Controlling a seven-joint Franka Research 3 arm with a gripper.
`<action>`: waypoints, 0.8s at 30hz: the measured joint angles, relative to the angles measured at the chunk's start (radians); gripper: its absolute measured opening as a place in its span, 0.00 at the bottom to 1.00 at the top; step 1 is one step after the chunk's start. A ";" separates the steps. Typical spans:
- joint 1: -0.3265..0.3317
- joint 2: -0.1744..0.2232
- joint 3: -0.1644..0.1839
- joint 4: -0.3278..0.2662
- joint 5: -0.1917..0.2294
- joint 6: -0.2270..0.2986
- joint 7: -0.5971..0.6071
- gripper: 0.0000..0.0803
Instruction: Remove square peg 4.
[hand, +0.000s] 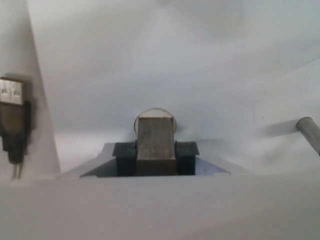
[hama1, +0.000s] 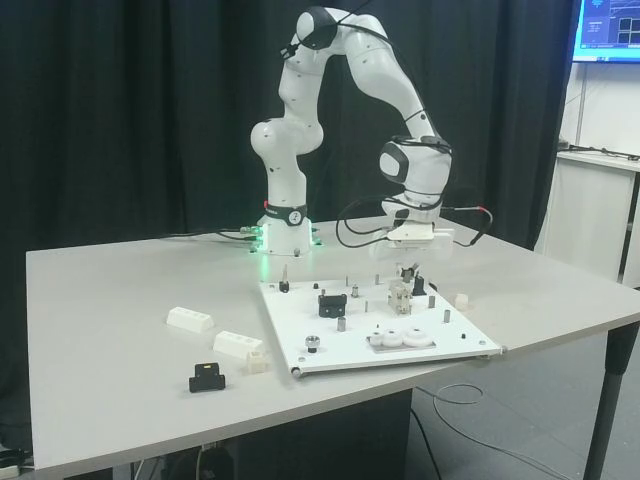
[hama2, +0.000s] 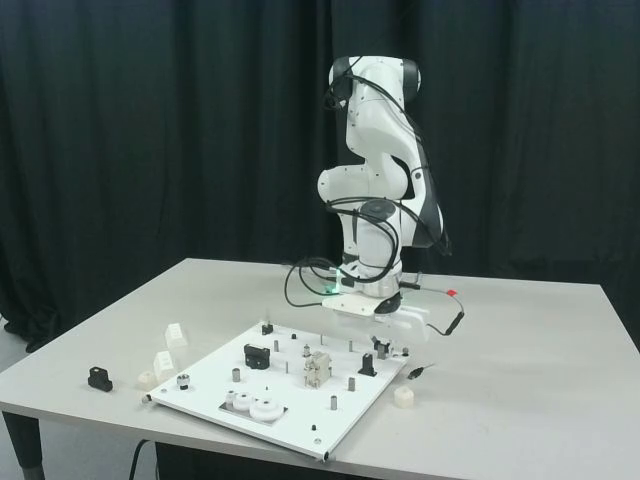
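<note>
In the wrist view a grey square peg (hand: 156, 142) stands between my two black fingers (hand: 125, 157), and my gripper (hand: 156, 159) is shut on it. The peg's far end lies over a round ring (hand: 155, 112) in the white board (hand: 150, 60); whether it touches the ring cannot be told. From the first room view my gripper (hama1: 405, 274) hangs low over the right part of the board (hama1: 300, 345). In the second room view the gripper (hama2: 378, 346) is over the board's far right side (hama2: 330, 425).
A grey round pin (hand: 311, 134) and a USB plug (hand: 12, 117) lie close by. The board carries white gears (hama1: 400, 338), a black block (hama1: 331, 305) and several small posts. White blocks (hama1: 190, 318) and a black part (hama1: 207, 377) lie left of it, a white cube (hama1: 462, 299) right.
</note>
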 joint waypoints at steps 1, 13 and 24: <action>0.000 -0.001 0.000 0.001 0.000 -0.003 0.000 0.19; -0.006 -0.015 0.000 0.010 0.001 -0.036 0.012 0.19; -0.008 -0.072 -0.009 0.030 -0.002 -0.123 0.024 0.19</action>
